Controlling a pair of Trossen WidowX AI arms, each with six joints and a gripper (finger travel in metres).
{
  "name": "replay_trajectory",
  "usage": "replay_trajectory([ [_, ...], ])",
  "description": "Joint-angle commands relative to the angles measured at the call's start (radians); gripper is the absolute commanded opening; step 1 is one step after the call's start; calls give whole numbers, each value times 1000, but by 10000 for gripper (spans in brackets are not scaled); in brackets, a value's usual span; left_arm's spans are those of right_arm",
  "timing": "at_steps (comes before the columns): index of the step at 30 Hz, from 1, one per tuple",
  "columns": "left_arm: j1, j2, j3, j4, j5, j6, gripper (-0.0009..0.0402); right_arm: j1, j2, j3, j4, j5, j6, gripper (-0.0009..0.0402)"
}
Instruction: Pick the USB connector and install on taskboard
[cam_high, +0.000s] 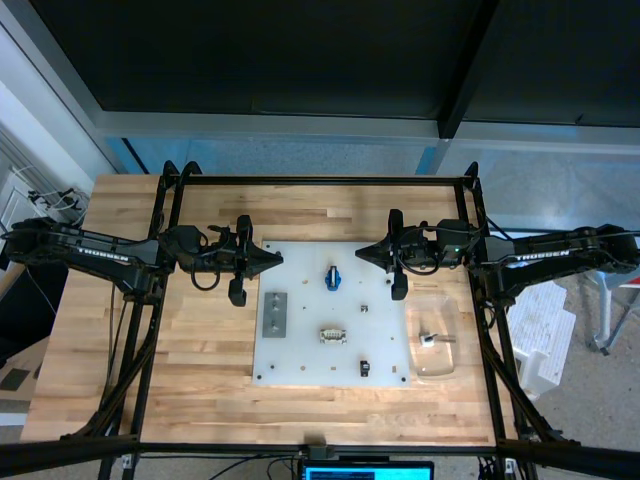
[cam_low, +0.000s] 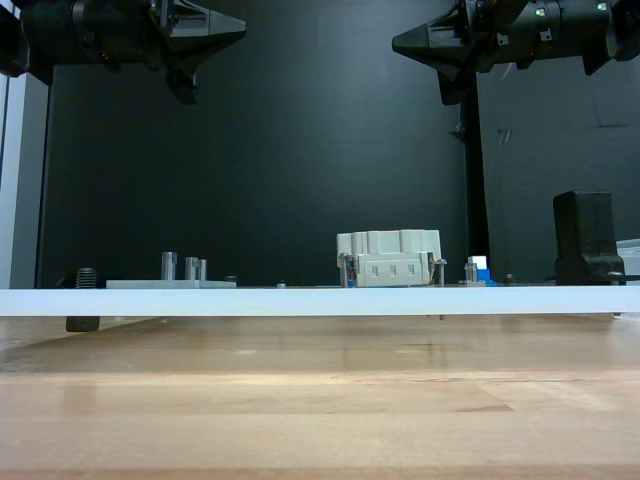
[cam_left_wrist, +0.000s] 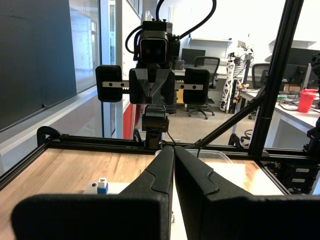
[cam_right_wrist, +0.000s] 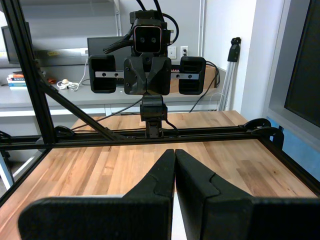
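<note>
The USB connector (cam_high: 430, 339) is a tiny whitish piece lying in a clear plastic tray (cam_high: 437, 362), right of the taskboard (cam_high: 300, 345). That white plate carries a blue part (cam_high: 332, 278), a grey block (cam_high: 274, 313), a silver connector (cam_high: 333, 336) and a black socket (cam_high: 365, 368). My left gripper (cam_high: 276, 258) hovers shut and empty over the board's far left corner. My right gripper (cam_high: 361, 252) hovers shut and empty over the board's far edge, well above and behind the tray. In each wrist view the fingers (cam_left_wrist: 165, 165) (cam_right_wrist: 165, 167) meet tip to tip.
A black frame (cam_high: 320, 181) rings the wooden table. From table height the silver connector (cam_low: 390, 258) and black socket (cam_low: 588, 240) stand above the board's edge (cam_low: 300, 300), with both grippers (cam_low: 238, 28) (cam_low: 398, 42) high overhead. Grey pegs (cam_low: 185, 268) rise at the left.
</note>
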Motion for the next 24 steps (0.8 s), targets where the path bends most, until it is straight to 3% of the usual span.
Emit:
replay_trajectory([
  [1,0,0,0,0,0,0,0,0,0,0,0,0,0,0],
  [11,0,0,0,0,0,0,0,1,0,0,-1,-1,4,0],
  [14,0,0,0,0,0,0,0,1,0,6,-35,-19,9,0],
  [24,0,0,0,0,0,0,0,40,-18,138,-483,-18,7,0],
])
